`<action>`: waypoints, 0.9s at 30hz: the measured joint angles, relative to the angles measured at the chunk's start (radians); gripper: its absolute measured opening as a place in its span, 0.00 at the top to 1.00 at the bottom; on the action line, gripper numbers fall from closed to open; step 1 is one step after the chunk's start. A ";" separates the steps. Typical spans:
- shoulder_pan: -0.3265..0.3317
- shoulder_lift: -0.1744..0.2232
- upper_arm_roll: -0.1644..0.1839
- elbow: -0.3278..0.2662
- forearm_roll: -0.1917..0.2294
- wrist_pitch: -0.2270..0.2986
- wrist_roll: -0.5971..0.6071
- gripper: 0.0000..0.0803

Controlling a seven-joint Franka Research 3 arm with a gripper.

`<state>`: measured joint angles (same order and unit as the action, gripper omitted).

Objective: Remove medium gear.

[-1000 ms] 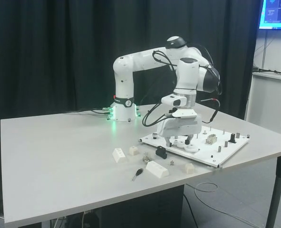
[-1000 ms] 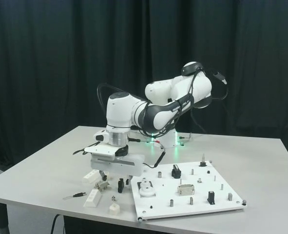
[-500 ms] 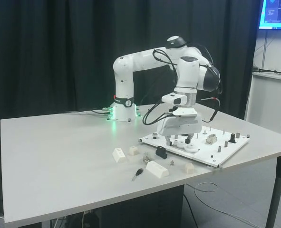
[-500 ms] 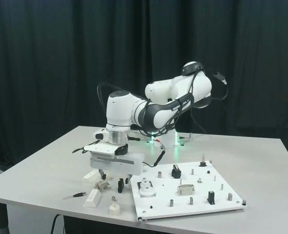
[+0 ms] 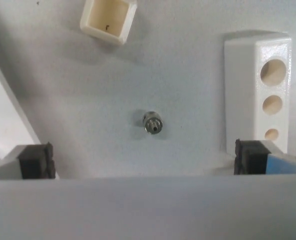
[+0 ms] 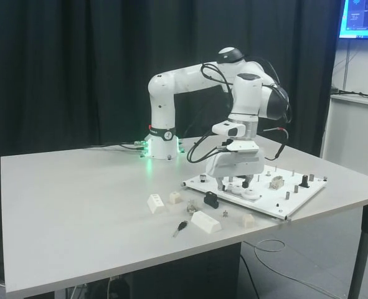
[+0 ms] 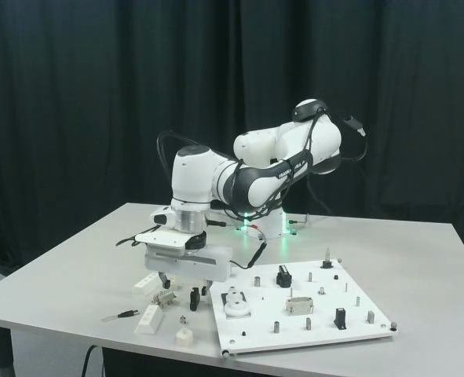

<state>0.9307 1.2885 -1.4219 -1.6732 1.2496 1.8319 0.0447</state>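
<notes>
Fingers (image 5: 35, 161) of our gripper (image 5: 142, 162) stand wide apart, holding nothing, above the bare grey table (image 6: 78, 187) just beside the edge of the white board (image 7: 310, 334). Between them, down on the table, we see a small metal pin (image 5: 152, 122), with a long white block (image 5: 258, 95) with three holes to one side and a small open white box (image 5: 108, 19) further off. Our medium gear (image 7: 236, 305) sits on the board, near the gripper, untouched.
</notes>
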 joint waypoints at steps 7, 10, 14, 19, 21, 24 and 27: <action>0.000 0.000 0.000 0.001 -0.001 0.000 -0.003 0.00; 0.000 0.000 0.000 0.001 -0.001 0.000 -0.004 0.00; 0.000 0.000 -0.001 0.002 -0.004 -0.002 -0.006 0.00; 0.000 0.000 -0.005 0.003 -0.006 -0.016 -0.012 0.00; 0.001 0.000 -0.008 0.003 -0.006 -0.025 -0.015 0.00; 0.004 0.000 -0.013 0.004 -0.006 -0.043 -0.022 0.00; 0.009 0.000 -0.019 0.004 -0.007 -0.061 -0.027 0.00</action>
<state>0.9394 1.2883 -1.4404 -1.6697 1.2421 1.7705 0.0179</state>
